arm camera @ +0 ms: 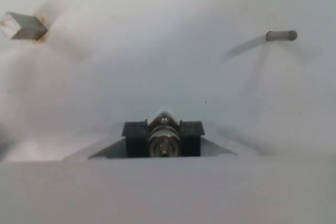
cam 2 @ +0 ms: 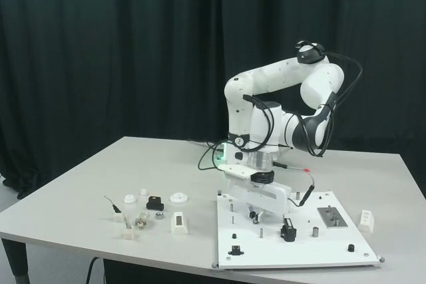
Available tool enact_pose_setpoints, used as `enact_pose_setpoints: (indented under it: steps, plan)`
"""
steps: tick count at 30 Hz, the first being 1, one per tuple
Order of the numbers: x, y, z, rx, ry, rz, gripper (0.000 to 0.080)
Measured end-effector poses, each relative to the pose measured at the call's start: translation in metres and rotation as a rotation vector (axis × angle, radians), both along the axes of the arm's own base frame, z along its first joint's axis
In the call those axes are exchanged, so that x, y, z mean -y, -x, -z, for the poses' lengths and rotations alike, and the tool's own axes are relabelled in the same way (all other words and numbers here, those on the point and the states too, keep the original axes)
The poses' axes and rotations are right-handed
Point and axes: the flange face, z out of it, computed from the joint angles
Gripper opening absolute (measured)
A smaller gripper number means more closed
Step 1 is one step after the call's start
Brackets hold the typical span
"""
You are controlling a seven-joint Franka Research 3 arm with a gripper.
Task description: Insert BNC.
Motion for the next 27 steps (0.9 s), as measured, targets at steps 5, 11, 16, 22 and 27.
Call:
enact_pose_setpoints:
  steps: [5,11,16,22,27]
  plan:
    - [0.0014,-0.0002,0.0002,0.003,-0.017,0.065,0.0124]
    - [0.0022,-0.0003,-0.0001,0.006,-0.032,0.152,0.0124]
    - [0.0019,-0.0004,0.0000,0.009,-0.041,0.216,0.0124]
    - [0.0022,-0.0005,0.0002,0.014,-0.052,0.303,0.0124]
    - [0.0020,-0.0007,0.0001,0.019,-0.058,0.386,0.0124]
